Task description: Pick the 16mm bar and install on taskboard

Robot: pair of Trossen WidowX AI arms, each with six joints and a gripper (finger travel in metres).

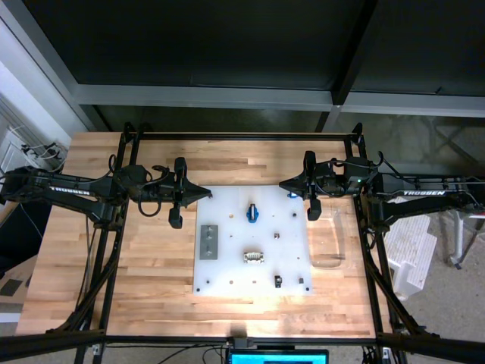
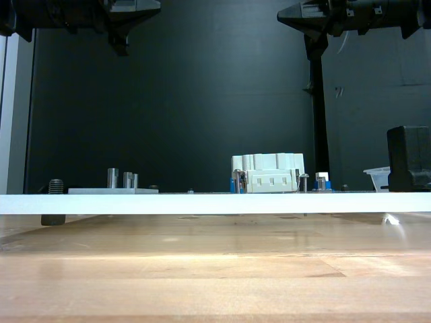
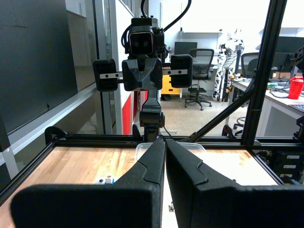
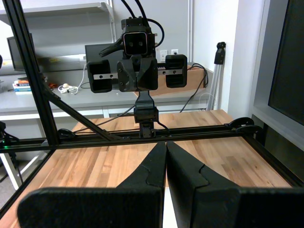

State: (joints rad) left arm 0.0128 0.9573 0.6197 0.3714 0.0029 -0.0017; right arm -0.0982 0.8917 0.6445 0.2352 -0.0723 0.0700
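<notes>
The left tool, black fingers pressed together on nothing, hangs high over the white rectangular taskboard's upper left edge in the high view; the right tool, likewise closed and empty, faces it from the upper right edge. I cannot tell where the 16mm bar lies; neither tool holds it, so picking and installing both look undone

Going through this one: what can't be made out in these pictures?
16mm bar: not identifiable in any view; parts on the taskboard too small in the high view.
Clear tray beside the board: contents unreadable, high view.
Left gripper and right gripper, both shut and empty, high over the board's far edge: cut off by the low view's top edge.
</notes>
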